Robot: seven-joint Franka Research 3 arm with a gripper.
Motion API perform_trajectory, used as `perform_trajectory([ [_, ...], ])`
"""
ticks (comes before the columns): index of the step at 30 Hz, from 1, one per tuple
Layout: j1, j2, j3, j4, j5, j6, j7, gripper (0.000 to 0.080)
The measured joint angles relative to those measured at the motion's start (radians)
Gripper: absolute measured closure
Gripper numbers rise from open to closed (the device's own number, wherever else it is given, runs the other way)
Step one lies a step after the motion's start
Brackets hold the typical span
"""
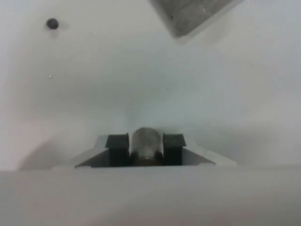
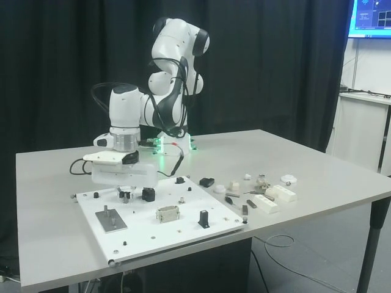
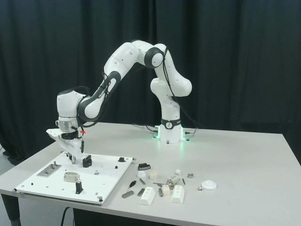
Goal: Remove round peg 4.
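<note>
The white arm's pincer (image 1: 146, 148) is closed on a round peg (image 1: 146, 141), gripped between its two black fingertips (image 1: 117, 147), just above the white board (image 2: 153, 220) on the grey counter (image 2: 293, 159). A grey metal block (image 2: 110, 220) sits on the board near the pincer.

Grey table (image 3: 244, 155), one: carries the arm's base (image 3: 170, 134), bolted near its rear edge. White board (image 3: 101, 176) lies flat at one front corner. Beside it, a scatter of small loose parts (image 3: 162, 186), white blocks among them.
</note>
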Motion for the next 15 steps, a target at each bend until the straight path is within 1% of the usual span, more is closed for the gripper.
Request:
perform_trajectory([
  [15,0.019,-0.080,-0.045,0.000,-0.002,-0.100,0.000,0.0654],
])
